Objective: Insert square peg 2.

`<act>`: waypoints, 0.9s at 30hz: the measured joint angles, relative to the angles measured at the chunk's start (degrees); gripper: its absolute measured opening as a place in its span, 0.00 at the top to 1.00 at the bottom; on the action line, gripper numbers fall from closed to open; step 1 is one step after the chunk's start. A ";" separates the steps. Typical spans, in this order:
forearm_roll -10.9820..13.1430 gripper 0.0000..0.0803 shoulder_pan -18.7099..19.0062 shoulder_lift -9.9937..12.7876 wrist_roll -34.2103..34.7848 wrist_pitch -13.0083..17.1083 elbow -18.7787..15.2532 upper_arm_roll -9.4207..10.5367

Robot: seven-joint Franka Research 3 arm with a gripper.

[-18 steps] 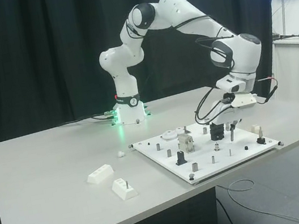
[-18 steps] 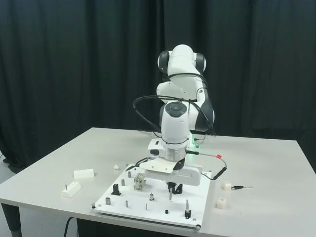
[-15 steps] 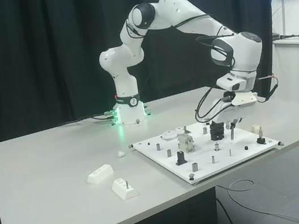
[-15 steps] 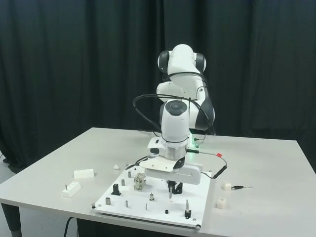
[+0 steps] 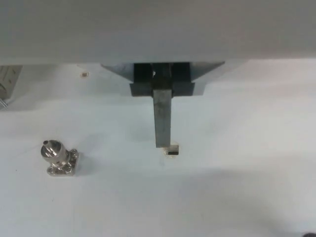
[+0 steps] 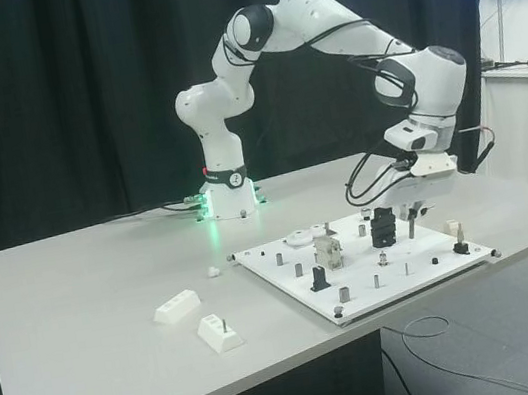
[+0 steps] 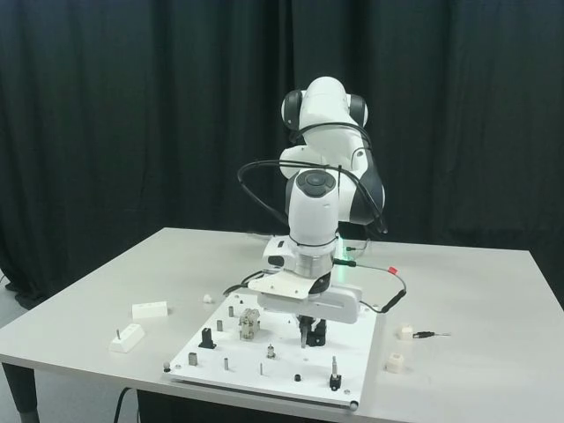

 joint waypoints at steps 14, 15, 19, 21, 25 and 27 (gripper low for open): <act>-0.12 0.91 0.00 -0.11 0.26 0.00 0.55 0.00; -0.12 0.91 0.00 -0.12 0.26 0.00 0.58 0.00; -0.12 0.91 0.00 -0.19 0.27 0.02 0.63 -0.07; -0.12 0.91 -0.02 -0.27 0.27 0.03 0.63 -0.11; -0.12 0.91 -0.11 -0.45 0.27 0.17 0.63 -0.16; -0.12 0.91 -0.17 -0.53 0.27 0.34 0.63 -0.19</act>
